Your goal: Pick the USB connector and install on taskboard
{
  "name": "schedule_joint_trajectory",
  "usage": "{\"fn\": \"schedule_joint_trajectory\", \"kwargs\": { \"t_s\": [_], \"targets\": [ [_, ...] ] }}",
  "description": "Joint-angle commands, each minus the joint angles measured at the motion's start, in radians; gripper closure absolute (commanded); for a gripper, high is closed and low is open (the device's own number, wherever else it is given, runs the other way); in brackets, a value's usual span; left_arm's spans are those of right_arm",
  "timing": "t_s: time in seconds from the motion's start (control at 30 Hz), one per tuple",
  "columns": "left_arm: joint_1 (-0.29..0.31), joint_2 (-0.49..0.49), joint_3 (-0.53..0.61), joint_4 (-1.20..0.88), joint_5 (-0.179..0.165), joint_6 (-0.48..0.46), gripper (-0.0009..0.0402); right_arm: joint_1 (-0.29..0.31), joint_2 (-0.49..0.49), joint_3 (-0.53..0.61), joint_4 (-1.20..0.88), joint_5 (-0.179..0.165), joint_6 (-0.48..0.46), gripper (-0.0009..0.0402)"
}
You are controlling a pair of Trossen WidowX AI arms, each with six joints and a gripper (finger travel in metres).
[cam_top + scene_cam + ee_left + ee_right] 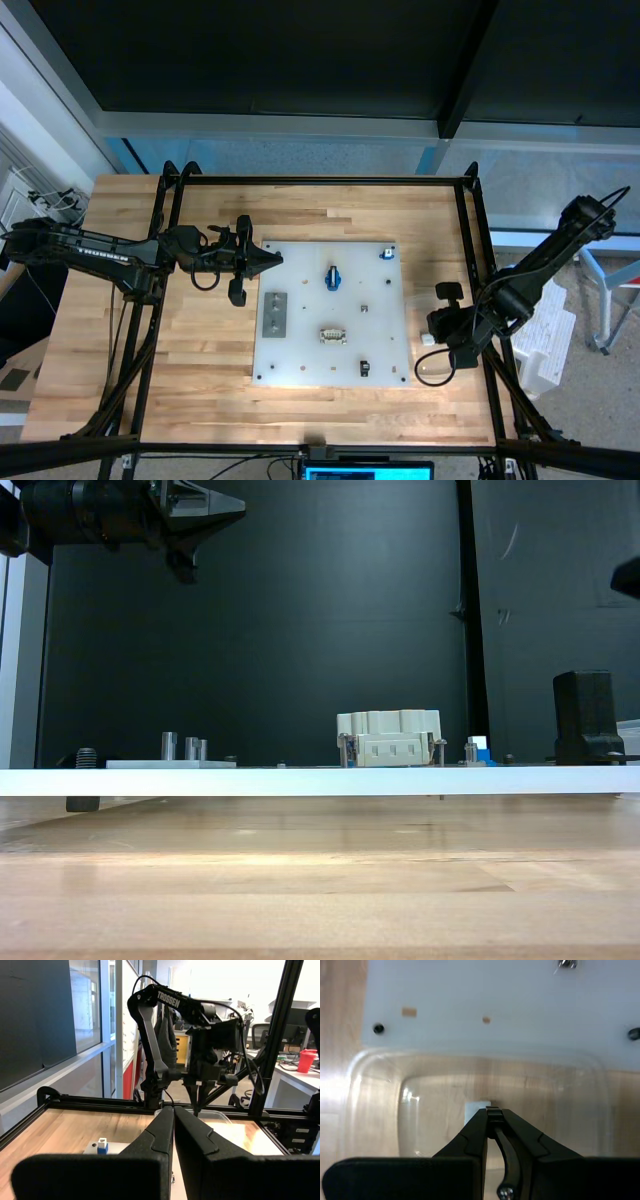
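Note:
My right gripper hangs over a clear plastic tray, its fingers shut on the USB connector, a tiny whitish block at their tips. From above, the USB connector and right gripper sit just off the right edge of the taskboard, a white square plate. My left gripper is shut and holds nothing. It hovers high over the board's far left edge and points right. The left wrist view shows its fingers pressed together.
The board carries a blue upright part, a grey block, a silver-beige multi-pin connector, a small black socket and a small blue-white piece. The clear tray lies on the wood right of the board. A black frame surrounds the table.

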State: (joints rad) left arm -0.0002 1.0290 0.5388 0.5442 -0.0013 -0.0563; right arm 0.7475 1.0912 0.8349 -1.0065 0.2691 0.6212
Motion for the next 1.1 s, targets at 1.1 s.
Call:
{"fn": "schedule_joint_trajectory", "kwargs": {
  "t_s": [1.1],
  "targets": [
    [0.0, 0.0, 0.0, 0.0, 0.0, 0.0, 0.0393, -0.115, 0.578, 0.535, 0.032, 0.001, 0.039, 0.0393]
  ]
}}
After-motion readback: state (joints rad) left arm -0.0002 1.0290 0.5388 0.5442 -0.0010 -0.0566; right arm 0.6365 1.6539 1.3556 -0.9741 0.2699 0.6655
